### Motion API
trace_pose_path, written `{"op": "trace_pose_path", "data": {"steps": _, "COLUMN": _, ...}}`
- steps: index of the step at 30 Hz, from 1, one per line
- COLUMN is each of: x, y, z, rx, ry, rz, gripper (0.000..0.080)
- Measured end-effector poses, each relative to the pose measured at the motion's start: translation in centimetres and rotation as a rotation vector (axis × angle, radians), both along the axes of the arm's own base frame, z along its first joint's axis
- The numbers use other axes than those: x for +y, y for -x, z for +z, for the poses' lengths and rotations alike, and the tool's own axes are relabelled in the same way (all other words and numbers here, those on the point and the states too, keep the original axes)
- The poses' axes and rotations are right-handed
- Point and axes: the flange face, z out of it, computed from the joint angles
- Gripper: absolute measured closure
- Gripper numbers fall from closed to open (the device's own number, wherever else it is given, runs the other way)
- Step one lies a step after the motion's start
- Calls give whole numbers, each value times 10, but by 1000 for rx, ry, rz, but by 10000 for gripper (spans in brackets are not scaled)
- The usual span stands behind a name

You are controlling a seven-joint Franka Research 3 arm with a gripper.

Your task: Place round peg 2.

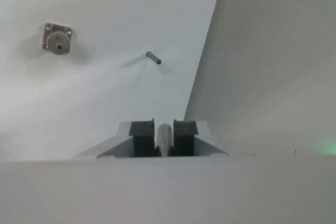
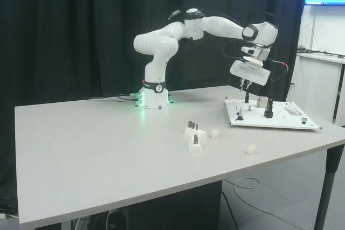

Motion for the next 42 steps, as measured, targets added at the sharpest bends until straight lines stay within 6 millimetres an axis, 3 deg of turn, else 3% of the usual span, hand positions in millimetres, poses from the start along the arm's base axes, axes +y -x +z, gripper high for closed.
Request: {"op": "trace_pose_path", "data": {"steps": 42, "x": 1, "y": 1, "z": -8, "rx": 4, "ry": 23, "rz": 25, "gripper": 731}}
